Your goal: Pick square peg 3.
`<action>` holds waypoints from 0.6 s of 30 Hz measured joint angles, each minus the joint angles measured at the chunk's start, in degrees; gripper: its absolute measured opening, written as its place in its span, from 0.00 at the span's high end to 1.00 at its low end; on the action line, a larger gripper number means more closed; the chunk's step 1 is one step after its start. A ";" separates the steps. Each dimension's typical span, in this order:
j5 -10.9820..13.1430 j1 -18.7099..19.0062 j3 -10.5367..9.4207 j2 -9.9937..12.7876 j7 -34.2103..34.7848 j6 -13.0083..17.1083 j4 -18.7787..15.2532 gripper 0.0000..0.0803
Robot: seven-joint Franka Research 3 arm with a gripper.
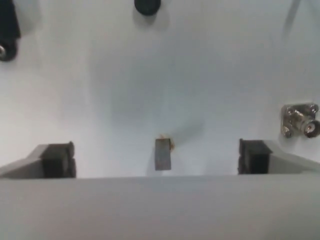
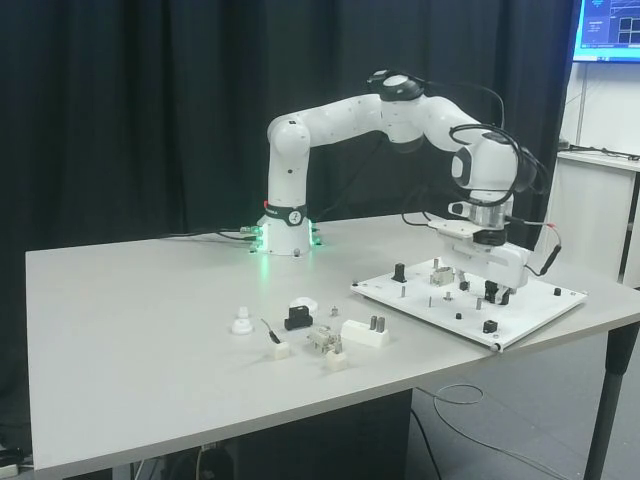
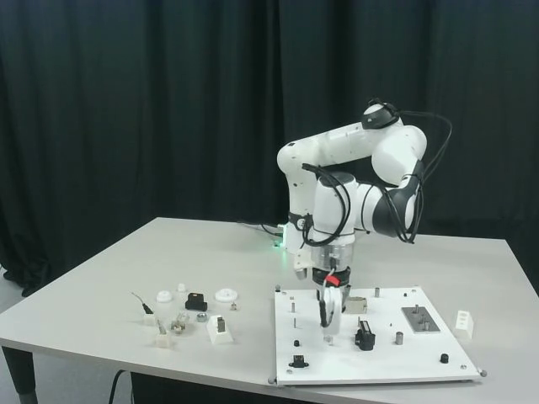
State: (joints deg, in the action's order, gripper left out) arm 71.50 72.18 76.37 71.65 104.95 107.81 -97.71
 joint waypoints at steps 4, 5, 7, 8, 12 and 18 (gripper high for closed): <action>-0.21 0.00 0.60 -0.01 0.20 -0.02 0.00 0.21; -0.25 0.00 0.73 -0.01 0.20 -0.03 0.00 0.21; -0.32 0.00 0.99 -0.01 0.20 -0.05 0.00 0.02; -0.37 0.00 1.10 -0.02 0.20 -0.07 0.00 0.02; -0.71 0.00 1.45 -0.03 0.20 -0.09 0.00 0.01; -1.36 0.01 2.07 -0.04 0.20 -0.09 0.00 0.00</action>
State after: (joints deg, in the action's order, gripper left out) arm 70.14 72.19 78.44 71.60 105.15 107.72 -97.71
